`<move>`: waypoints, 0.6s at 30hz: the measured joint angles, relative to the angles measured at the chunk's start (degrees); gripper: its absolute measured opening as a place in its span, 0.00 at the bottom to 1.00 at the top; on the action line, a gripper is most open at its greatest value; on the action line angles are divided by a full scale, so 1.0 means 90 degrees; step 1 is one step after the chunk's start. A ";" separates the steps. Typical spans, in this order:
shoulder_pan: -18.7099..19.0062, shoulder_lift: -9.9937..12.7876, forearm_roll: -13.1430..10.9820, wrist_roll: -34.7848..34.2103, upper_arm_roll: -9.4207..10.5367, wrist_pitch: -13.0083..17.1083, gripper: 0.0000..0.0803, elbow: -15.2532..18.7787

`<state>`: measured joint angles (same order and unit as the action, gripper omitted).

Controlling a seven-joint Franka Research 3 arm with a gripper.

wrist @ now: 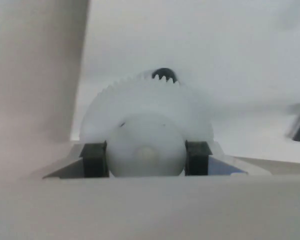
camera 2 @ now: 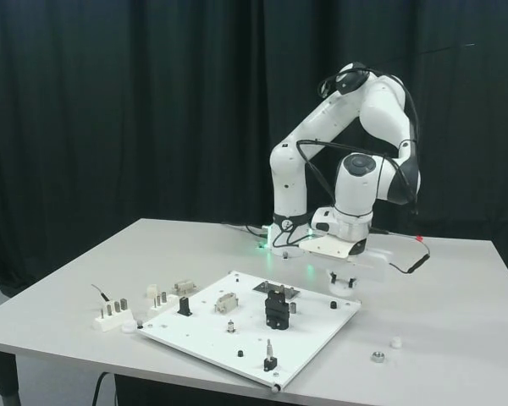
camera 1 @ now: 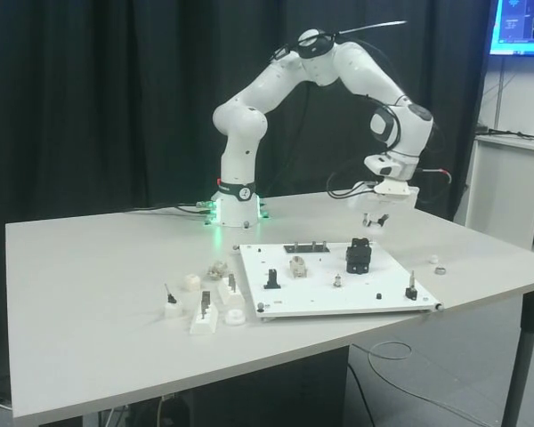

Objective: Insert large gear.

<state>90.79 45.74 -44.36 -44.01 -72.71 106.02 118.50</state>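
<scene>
Wrist view
Fingers (wrist: pixel 146 159): two black pads (wrist: pixel 94 159), one on each side of the white hub; closed onto it, gap only as wide as the hub.
Gear (wrist: pixel 140 107): white, large, toothed rim visible along the upper arc; held by its round hub between the pads.
Small black gear (wrist: pixel 164 76): partly visible just past the rim of the held gear; contact cannot be told.
Background: pale grey worktop (wrist: pixel 215 40), blurred.

First room view
Arm (camera 1: pixel 338 67): white, bent over from its base at the back of the worktop (camera 1: pixel 89 267), wrist pointing down.
Fingers (camera 1: pixel 375 221): above the far right edge of the white board (camera 1: pixel 338 298), clear of it; gear too small to make out here.
Board: carries a black block (camera 1: pixel 358 256) and several small pegs and fixtures.
Loose parts (camera 1: pixel 205 307): small white and black pieces on the worktop, just left of the board.

Second room view
Fingers (camera 2: pixel 343 279): hanging over the far corner of the board (camera 2: pixel 313 342), not touching.
Gear: something white between the fingers, detail not resolvable.
Block (camera 2: pixel 277 309): near the board's middle, apart from the fingers.
</scene>
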 joint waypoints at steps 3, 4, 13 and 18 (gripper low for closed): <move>0.0051 0.0046 -0.0007 0.0134 -0.0094 0.0000 0.41 0.0080; 0.0066 0.0059 -0.0009 0.0178 -0.0126 0.0000 0.41 0.0108; 0.0218 0.0210 -0.0092 0.0809 -0.0435 0.0000 0.41 0.0431; 0.0304 0.0316 -0.0227 0.1251 -0.0626 -0.0003 0.41 0.0668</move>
<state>93.52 48.59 -46.40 -32.75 -78.35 106.00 124.52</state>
